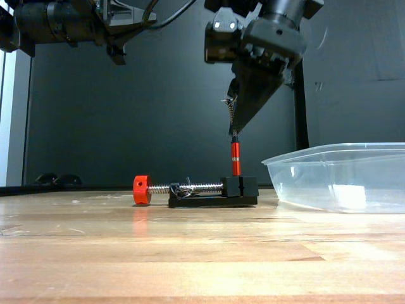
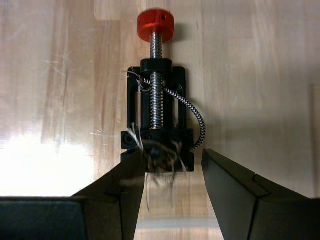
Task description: Pick the RCA connector and install on taskboard
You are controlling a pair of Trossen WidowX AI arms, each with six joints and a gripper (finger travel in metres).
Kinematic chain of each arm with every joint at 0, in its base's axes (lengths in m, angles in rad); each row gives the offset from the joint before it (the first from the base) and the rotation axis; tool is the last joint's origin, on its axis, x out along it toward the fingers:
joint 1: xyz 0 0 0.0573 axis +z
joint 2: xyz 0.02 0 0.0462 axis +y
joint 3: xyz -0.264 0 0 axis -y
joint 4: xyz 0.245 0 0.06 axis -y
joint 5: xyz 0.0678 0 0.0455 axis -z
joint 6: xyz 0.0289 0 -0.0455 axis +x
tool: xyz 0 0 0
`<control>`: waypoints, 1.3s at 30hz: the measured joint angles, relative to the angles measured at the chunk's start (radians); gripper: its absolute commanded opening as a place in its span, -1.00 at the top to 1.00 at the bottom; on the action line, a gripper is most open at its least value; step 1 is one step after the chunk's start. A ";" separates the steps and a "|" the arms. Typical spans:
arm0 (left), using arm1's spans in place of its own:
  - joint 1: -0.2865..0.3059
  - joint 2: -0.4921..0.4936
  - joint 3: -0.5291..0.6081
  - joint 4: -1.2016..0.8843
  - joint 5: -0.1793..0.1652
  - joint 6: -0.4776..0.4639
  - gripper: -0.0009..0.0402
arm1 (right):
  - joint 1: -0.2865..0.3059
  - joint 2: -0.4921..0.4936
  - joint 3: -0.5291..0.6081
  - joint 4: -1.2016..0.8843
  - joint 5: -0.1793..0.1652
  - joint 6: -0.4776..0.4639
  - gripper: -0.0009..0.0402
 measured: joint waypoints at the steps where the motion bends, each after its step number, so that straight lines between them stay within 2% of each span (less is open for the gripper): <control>1: 0.000 0.000 0.000 0.000 0.000 0.000 0.96 | 0.001 -0.008 0.000 -0.002 -0.003 0.000 0.18; 19: 0.000 0.000 0.000 0.000 0.000 0.000 0.96 | 0.012 -0.067 0.000 -0.082 -0.008 0.000 0.17; 23: 0.000 0.000 0.000 0.000 0.000 0.000 0.96 | 0.012 -0.088 0.000 -0.087 -0.066 -0.003 0.17; 25: 0.000 0.000 0.000 0.000 0.000 0.000 0.96 | 0.012 -0.114 0.000 -0.086 -0.075 -0.013 0.17; 27: 0.000 0.000 0.000 0.000 0.000 0.000 0.96 | 0.010 -0.149 -0.001 -0.080 -0.062 -0.024 0.17; 31: 0.000 0.000 0.000 0.000 0.000 0.000 0.96 | 0.006 -0.225 -0.017 -0.076 0.018 -0.058 0.18; 32: 0.000 0.000 0.000 0.000 0.000 0.000 0.96 | 0.006 -0.245 -0.021 -0.069 0.030 -0.066 0.19; 34: 0.000 0.000 0.000 0.000 0.000 0.000 0.96 | 0.005 -0.288 -0.033 -0.048 0.042 -0.077 0.24; 39: 0.000 0.000 0.000 0.000 0.000 0.000 0.96 | -0.007 -0.381 -0.098 0.041 0.041 -0.113 0.43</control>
